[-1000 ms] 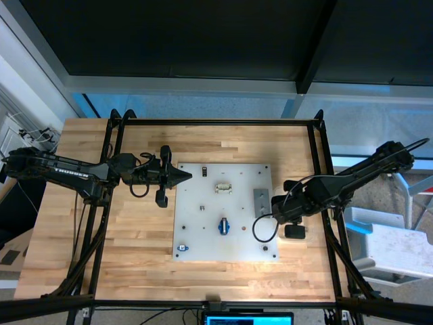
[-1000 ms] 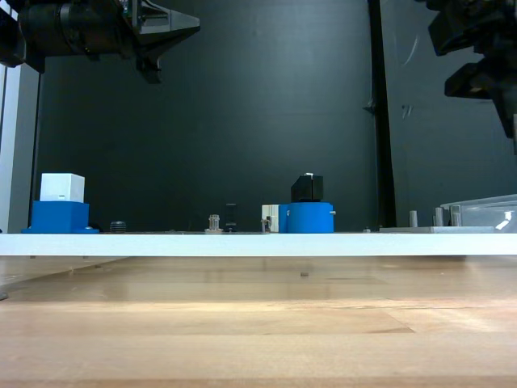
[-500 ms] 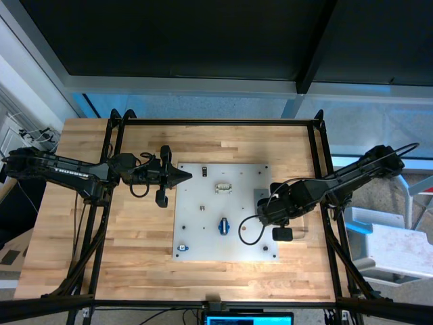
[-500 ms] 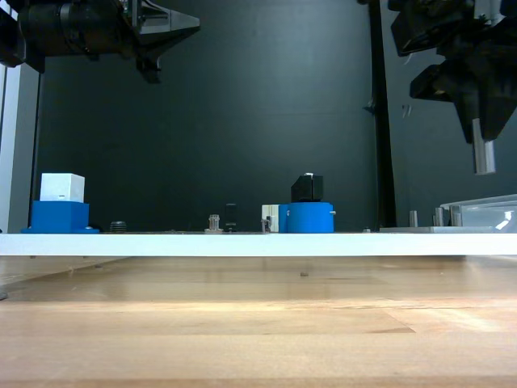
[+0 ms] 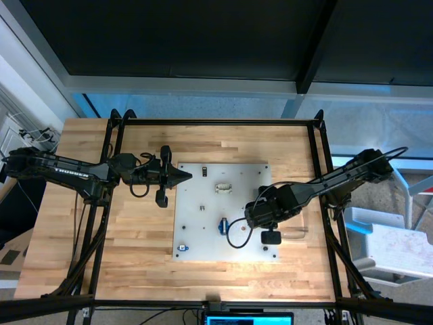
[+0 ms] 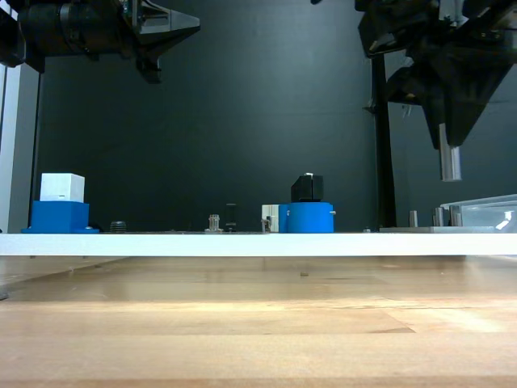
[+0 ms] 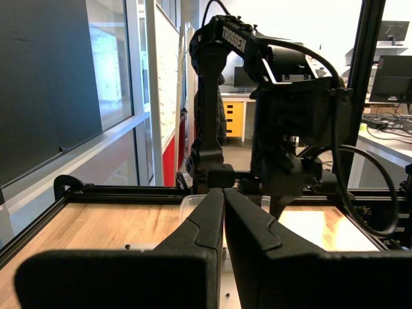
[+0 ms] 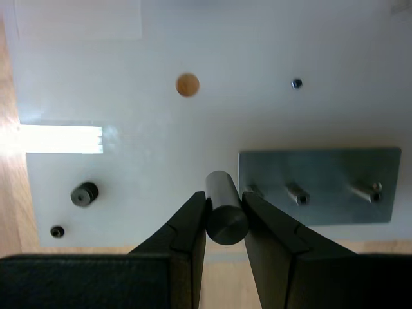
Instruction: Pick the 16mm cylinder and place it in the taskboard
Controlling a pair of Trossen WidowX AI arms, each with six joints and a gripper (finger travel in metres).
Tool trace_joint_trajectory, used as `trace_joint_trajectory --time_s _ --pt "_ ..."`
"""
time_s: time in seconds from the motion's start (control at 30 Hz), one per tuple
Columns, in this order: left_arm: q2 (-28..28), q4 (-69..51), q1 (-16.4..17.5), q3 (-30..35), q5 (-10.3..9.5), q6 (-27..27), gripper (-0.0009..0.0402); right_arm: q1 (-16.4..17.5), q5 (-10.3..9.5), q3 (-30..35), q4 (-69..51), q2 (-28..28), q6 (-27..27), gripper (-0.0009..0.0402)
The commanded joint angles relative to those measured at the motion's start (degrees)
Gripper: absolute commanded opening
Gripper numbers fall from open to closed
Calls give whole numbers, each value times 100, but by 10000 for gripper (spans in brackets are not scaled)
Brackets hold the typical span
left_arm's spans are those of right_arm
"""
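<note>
So, the right pincer (image 8: 224, 196) is clamped on the 16mm cylinder (image 8: 225, 209), one finger on each side. It hangs over the right half of the taskboard (image 8: 270, 45), well clear of its surface in the low view. The peg points straight down at the taskboard, and my guess is that's so it can drop square into a hole without tipping. Gripped near its top, most of its length sticks out below the fingers, which should leave room to seat it.

The left pincer (image 5: 181, 175) has its fingers pressed together with nothing in them. It floats high over the taskboard's left edge, probably just parked out of the way.

Counting what the right wrist view shows on the taskboard:
- one wood-coloured round hole (image 8: 187, 84), my bet for the target
- one grey metal plate (image 8: 318, 167) carrying three small pegs
- one black knob (image 8: 84, 193)

There's one cylinder in play and two arms over the desk (image 5: 135, 237).
</note>
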Motion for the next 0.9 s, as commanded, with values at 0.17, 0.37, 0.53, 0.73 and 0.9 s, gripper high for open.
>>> trace_joint_trajectory --time_s 0.17,0.37,0.53,0.73,0.9 --pt "0 0 2 2 2 2 0 -59 -146 243 214 367 -7 23" --pt "0 0 0 2 2 2 0 -74 -138 461 256 616 -4 23" --pt "0 0 2 2 2 0 0 -116 -136 546 323 765 0 23" --pt "0 0 0 2 2 2 0 -149 -136 546 463 855 39 23" --pt "0 0 0 2 2 2 0 -160 -138 546 527 916 39 23"
